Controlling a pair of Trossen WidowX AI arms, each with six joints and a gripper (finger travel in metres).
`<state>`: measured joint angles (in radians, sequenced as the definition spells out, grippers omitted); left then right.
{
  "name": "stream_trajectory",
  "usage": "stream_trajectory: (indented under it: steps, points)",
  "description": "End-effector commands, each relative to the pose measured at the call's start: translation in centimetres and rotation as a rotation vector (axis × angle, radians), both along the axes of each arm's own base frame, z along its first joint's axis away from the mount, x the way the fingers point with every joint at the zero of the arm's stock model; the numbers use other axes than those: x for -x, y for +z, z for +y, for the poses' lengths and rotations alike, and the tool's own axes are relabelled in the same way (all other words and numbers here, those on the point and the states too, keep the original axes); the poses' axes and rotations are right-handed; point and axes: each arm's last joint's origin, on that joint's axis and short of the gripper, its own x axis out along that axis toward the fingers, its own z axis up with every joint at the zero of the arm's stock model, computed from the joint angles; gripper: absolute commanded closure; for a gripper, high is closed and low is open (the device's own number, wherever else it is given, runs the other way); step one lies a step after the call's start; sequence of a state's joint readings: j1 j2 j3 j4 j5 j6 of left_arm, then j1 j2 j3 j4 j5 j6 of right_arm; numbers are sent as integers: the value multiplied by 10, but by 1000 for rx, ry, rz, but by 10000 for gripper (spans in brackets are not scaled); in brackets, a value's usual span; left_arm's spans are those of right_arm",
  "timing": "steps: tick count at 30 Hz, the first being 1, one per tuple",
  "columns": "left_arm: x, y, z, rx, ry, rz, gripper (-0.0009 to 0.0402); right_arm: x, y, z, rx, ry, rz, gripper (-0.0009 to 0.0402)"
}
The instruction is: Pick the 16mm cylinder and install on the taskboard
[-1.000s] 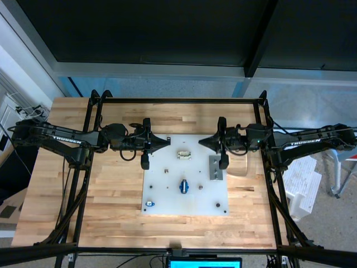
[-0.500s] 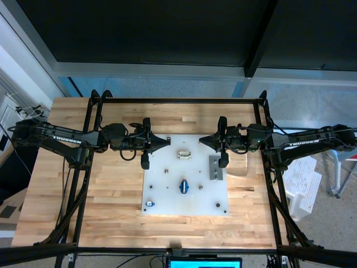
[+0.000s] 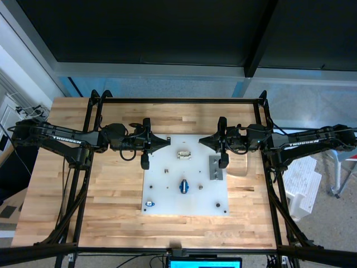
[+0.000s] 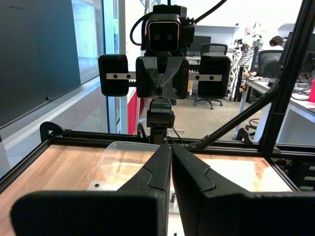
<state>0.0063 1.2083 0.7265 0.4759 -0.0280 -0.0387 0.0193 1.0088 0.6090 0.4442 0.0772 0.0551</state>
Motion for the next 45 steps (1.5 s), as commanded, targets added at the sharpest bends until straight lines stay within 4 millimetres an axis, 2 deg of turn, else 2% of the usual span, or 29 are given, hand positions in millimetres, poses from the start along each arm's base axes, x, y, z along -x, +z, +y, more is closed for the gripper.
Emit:
stream_trajectory:
  steps: [1, 45]
  points:
    - [0, 0, 0, 0, 0, 0, 392, 0, 0, 0, 1, 0, 1, 393]
    - [0, 0, 0, 0, 0, 0, 392, 0, -4, 0, 2, 0, 40, 393]
